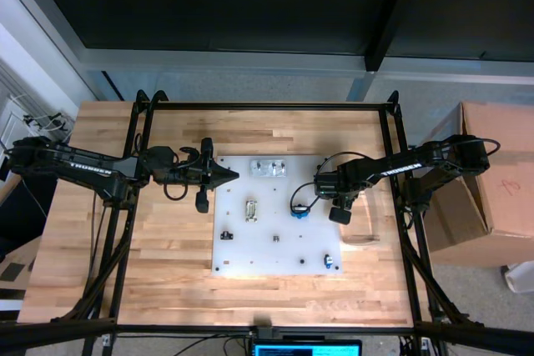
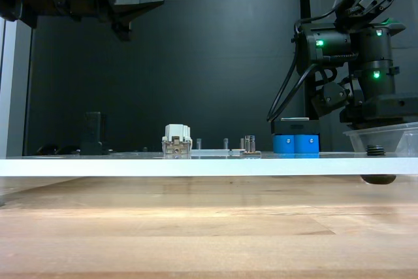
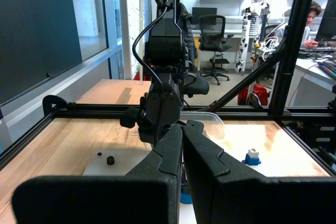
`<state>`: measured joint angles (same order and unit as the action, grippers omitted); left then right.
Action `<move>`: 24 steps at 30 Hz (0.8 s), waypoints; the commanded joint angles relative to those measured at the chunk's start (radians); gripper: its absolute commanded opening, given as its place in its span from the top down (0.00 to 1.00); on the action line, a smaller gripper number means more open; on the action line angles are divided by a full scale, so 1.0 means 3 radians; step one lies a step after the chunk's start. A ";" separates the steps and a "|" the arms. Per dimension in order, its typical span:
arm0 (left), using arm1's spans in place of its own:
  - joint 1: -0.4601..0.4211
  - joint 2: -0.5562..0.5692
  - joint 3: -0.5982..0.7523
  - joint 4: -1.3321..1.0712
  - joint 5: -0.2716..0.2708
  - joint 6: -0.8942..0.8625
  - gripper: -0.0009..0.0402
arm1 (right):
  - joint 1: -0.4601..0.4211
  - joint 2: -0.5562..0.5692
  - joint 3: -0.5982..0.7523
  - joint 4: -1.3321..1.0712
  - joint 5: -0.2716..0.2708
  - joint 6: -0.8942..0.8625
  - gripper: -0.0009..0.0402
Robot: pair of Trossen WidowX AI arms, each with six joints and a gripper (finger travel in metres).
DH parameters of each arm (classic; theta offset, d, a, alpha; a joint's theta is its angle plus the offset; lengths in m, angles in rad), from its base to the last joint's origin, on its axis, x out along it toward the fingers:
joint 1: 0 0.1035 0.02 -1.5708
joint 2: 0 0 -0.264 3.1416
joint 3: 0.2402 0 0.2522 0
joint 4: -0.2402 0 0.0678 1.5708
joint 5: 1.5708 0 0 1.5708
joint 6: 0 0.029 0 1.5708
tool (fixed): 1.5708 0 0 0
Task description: Pick the M12 nut and place it on its threads and fasten
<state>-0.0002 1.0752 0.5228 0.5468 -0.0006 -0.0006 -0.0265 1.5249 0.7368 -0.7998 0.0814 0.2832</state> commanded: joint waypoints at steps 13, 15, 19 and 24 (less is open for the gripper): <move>0.0000 0.0000 0.0000 0.0001 0.0001 0.0000 0.98 | 0.0085 -0.0434 0.0281 -0.0683 -0.0010 -0.0277 0.94; 0.0000 0.0000 0.0000 0.0001 0.0001 0.0000 0.98 | 0.0140 -0.0523 0.0384 -0.0837 -0.0010 -0.0450 0.95; 0.0000 0.0000 0.0000 0.0000 0.0001 0.0000 0.98 | 0.0328 -0.0621 0.0599 -0.1011 -0.0011 -0.0931 0.95; 0.0000 0.0000 0.0000 0.0001 0.0001 0.0000 0.98 | 0.0744 -0.0627 0.0843 -0.1029 -0.0011 -0.1715 0.95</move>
<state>-0.0002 1.0752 0.5228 0.5468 -0.0002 -0.0006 0.1677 1.3376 0.9726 -1.1110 0.0814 -0.1761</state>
